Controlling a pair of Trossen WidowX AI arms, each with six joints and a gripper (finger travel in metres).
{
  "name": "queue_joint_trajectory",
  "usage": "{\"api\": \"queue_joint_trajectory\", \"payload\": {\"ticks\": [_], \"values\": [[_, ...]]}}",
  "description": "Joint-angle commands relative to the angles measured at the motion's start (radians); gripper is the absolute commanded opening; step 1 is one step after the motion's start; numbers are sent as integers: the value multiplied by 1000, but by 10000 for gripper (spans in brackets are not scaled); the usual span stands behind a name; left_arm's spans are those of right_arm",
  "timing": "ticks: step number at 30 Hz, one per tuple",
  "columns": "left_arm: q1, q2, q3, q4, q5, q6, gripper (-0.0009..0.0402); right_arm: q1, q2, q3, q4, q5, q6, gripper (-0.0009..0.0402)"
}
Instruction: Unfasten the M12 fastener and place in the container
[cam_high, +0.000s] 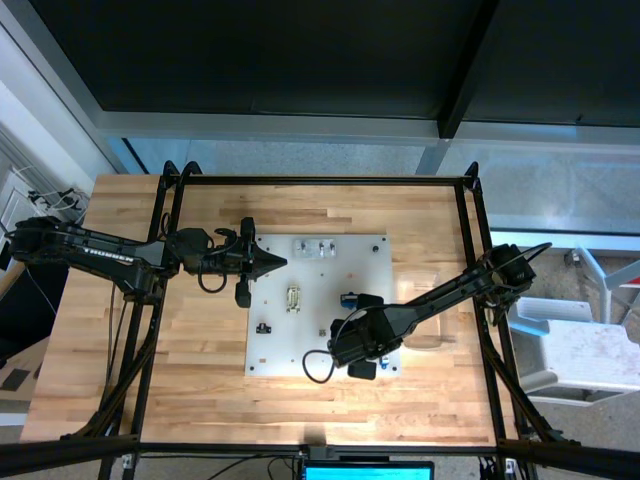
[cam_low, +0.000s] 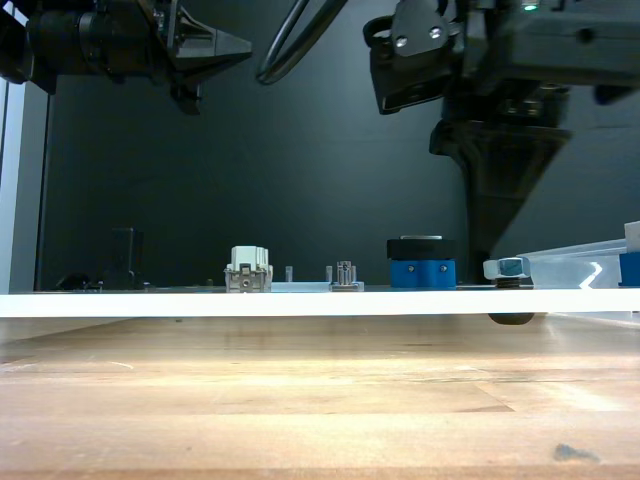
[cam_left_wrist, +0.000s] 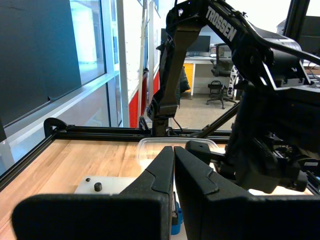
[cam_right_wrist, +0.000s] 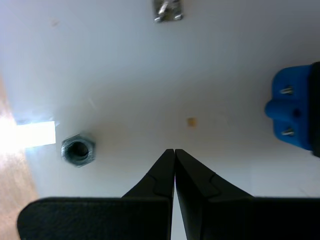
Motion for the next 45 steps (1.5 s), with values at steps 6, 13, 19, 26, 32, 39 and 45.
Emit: {"api": "queue_joint_trajectory", "payload": {"ticks": [6,13,19,26,32,39,45], "values": [[0,0,0,-2,0,0,0,5,-10,71,-12,-248,-8,0],[0,0,0,-1,0,0,0,13,-4,43,47,-310,-70,0],[0,0,0,-1,-1,0,0,13,24,-3,108,-328,-91,0],[0,0,0,-1,-1,0,0,11,26,-18,137,-325,-108,0],[0,0,0,-1,-1,0,0,6,22,-19,103,-225,-109,0],[0,0,0,-1,-1,0,0,5,3,-1,-6,-3,-26,0],[0,0,0,-1,-1,0,0,5,2,22,-30,-16,45,0]]}}
